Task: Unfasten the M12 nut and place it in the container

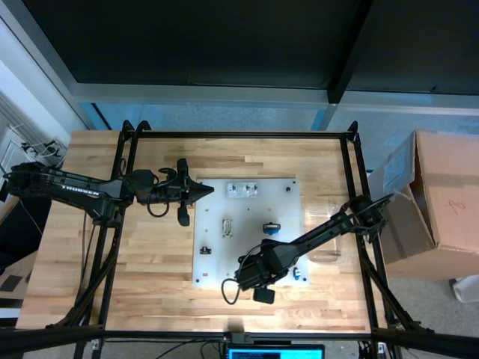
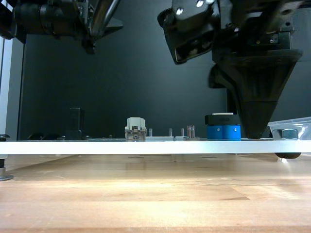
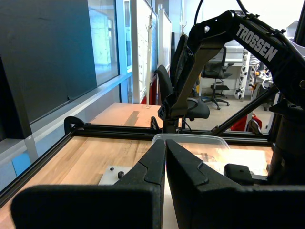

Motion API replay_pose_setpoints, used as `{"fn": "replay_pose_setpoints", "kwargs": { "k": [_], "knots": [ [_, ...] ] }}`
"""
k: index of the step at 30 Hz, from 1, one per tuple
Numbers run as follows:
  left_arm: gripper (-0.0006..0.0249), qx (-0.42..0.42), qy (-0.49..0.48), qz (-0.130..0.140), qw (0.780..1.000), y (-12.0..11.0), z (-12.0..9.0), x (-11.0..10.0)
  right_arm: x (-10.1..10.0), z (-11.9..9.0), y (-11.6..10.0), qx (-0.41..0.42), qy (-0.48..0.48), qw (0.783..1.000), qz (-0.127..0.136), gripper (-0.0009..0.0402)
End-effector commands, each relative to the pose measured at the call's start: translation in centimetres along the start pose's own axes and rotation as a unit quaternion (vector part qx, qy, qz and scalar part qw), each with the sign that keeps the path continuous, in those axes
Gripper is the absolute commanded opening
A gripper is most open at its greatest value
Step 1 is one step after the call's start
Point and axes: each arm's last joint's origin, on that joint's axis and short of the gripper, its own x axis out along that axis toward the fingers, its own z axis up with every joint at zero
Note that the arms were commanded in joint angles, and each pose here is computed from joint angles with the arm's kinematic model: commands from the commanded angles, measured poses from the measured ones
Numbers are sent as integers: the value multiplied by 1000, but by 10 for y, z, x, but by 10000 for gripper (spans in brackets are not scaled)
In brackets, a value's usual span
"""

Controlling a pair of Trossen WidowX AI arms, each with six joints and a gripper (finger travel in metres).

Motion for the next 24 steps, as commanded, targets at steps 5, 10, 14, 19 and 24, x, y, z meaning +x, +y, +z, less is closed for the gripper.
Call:
{"fn": "replay_pose_setpoints", "kwargs": {
  "k": [5, 10, 14, 19, 24],
  "knots": [
    [0, 0, 0, 0, 1000, 0, 0, 0, -1, 0, 0, -166, -1, 986, 2, 0],
    [0, 0, 0, 0, 1000, 0, 0, 0, -1, 0, 0, -263, -1, 965, 3, 0],
    [0, 0, 0, 0, 1000, 0, 0, 0, -1, 0, 0, -341, -1, 940, 3, 0],
    [0, 0, 0, 0, 1000, 0, 0, 0, -1, 0, 0, -448, 0, 894, 3, 0],
    [0, 0, 0, 0, 1000, 0, 0, 0, -1, 0, 0, -496, -1, 869, 3, 0]
  ]
}}
